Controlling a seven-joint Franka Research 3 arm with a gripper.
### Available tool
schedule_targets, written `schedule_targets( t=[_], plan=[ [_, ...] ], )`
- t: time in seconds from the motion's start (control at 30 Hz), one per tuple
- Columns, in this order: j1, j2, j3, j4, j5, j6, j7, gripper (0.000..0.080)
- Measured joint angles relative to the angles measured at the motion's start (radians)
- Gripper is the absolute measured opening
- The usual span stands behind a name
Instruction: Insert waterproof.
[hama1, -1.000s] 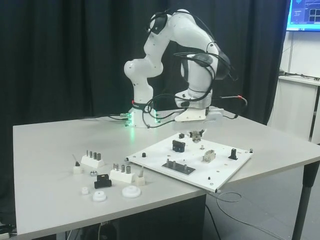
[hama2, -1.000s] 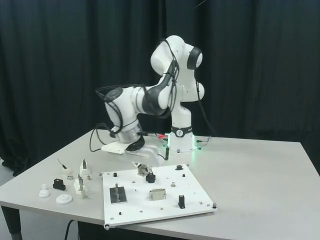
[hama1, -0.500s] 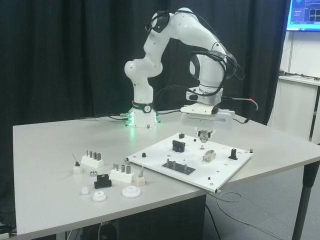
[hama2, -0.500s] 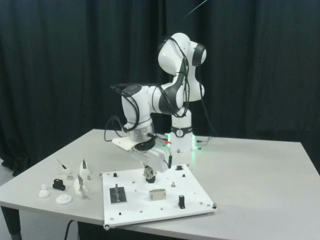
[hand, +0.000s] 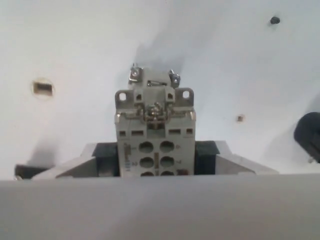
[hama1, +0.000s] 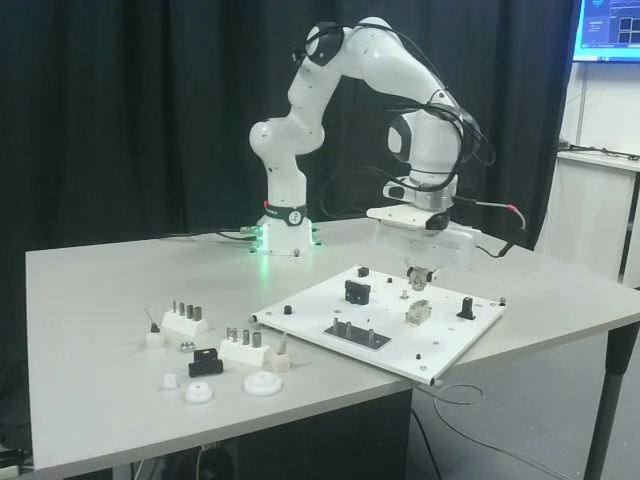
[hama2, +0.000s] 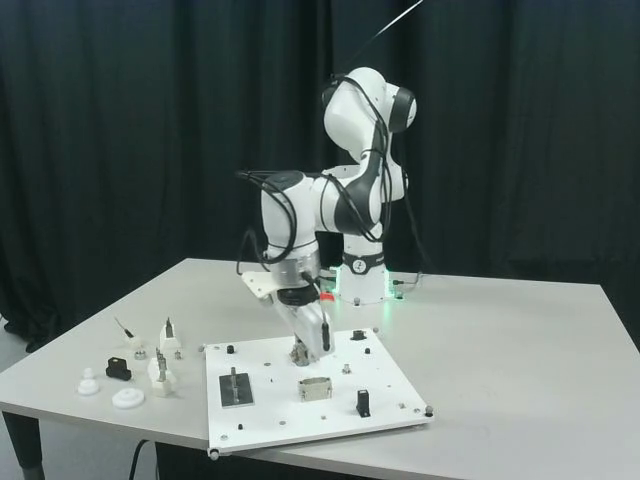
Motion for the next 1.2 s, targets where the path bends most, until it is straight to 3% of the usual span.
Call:
schedule_targets(
  t=[0.3, 0.57, 0.9, 1.2],
  plan=[
    [0.034, -0.003, 0.000, -0.033, -0.065, 0.073, 0.195, 0.0310],
    [0.049, -0.014, 0.004, -0.069, -0.095, 0.126, 0.325, 0.0310],
    [0.049, -0.045, 0.011, -0.129, -0.097, 0.184, 0.347, 0.0310],
    [0.049, -0.080, 0.024, -0.207, -0.097, 0.272, 0.339, 0.0310]
  ],
)
